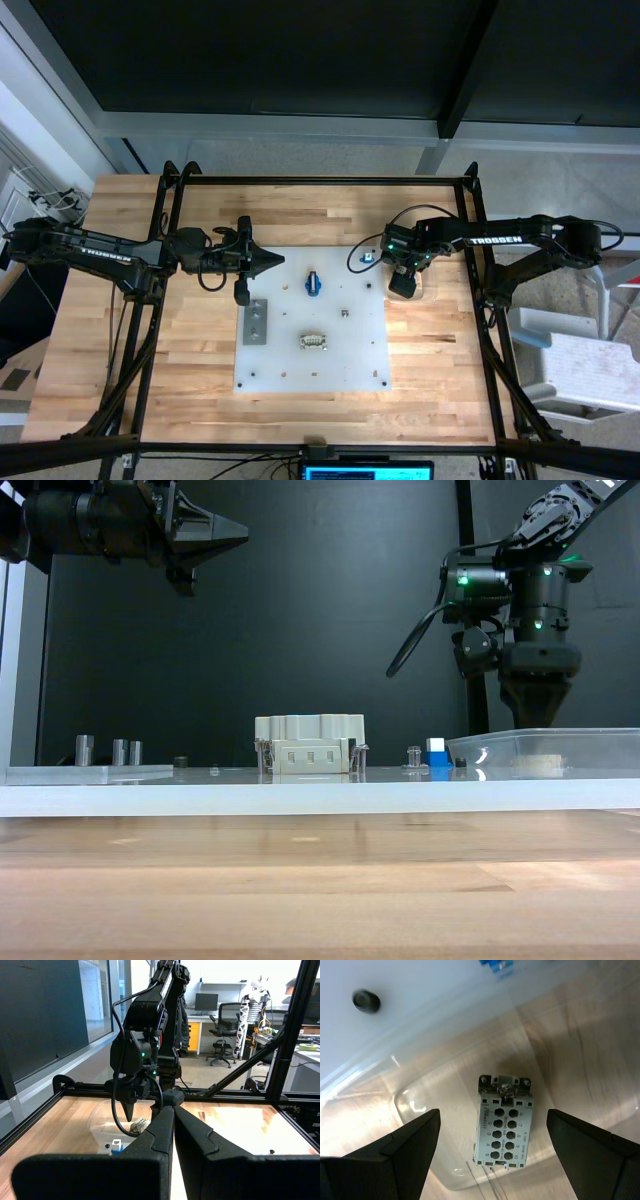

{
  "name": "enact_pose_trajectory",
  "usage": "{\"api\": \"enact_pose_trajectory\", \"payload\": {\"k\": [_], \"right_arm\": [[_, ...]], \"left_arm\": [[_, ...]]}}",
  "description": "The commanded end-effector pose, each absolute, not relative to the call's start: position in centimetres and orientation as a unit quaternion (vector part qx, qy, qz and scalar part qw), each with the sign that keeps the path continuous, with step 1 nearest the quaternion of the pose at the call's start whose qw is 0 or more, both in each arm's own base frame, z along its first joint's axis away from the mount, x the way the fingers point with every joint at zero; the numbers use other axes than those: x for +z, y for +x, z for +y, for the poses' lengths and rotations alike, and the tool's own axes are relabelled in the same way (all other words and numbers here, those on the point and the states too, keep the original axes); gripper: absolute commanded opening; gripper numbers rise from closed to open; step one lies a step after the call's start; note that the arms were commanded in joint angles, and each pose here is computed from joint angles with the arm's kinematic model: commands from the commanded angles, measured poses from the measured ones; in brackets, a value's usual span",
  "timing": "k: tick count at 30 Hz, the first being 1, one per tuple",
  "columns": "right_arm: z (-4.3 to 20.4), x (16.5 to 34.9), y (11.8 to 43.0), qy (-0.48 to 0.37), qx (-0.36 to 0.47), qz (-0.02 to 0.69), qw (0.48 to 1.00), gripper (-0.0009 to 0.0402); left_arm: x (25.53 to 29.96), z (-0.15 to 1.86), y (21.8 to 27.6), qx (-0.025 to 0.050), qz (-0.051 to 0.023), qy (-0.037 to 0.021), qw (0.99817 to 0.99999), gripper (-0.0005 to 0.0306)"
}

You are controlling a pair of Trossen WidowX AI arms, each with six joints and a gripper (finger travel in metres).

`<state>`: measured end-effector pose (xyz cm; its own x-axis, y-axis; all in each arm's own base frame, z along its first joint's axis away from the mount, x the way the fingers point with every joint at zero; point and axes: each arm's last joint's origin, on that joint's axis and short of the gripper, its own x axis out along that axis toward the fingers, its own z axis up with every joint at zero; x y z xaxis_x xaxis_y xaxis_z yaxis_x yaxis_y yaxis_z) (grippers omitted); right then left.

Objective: Remove the HAN10-E connector and place it in the container

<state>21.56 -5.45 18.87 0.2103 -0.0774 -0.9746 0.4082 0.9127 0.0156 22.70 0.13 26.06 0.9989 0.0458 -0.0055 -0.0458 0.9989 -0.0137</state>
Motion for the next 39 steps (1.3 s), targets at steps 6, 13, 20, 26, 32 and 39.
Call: {"api": "enact_pose_trajectory", "payload": {"k": [6, 13, 20, 26, 32, 39], "right_arm": [[-5.4, 21.2, 21.5, 0.142, -0.170, 0.588, 0.778, 0.0298], [-5.3, 22.4, 21.0, 0.152, -0.178, 0.571, 0.787, 0.0299], [-5.3, 22.3, 20.9, 0.152, -0.177, 0.576, 0.784, 0.0299], [-5.2, 22.3, 20.8, 0.165, -0.187, 0.575, 0.779, 0.0298], [-5.2, 22.3, 20.8, 0.172, -0.192, 0.573, 0.778, 0.0298], [-5.2, 22.3, 20.9, 0.172, -0.192, 0.572, 0.779, 0.0298]], "left_arm": [[26.08, 0.14, 22.71, 0.0231, 0.0022, -0.0069, 0.99971, 0.0000], [26.08, 0.14, 22.71, 0.0231, 0.0022, -0.0069, 0.99971, 0.0000], [26.07, 0.14, 22.71, 0.0231, 0.0024, -0.0069, 0.99971, 0.0000], [26.08, 0.14, 22.71, 0.0231, 0.0022, -0.0069, 0.99971, 0.0000], [26.08, 0.14, 22.71, 0.0231, 0.0022, -0.0069, 0.99971, 0.0000], [26.07, 0.14, 22.71, 0.0231, 0.0024, -0.0069, 0.99971, 0.0000]]}}
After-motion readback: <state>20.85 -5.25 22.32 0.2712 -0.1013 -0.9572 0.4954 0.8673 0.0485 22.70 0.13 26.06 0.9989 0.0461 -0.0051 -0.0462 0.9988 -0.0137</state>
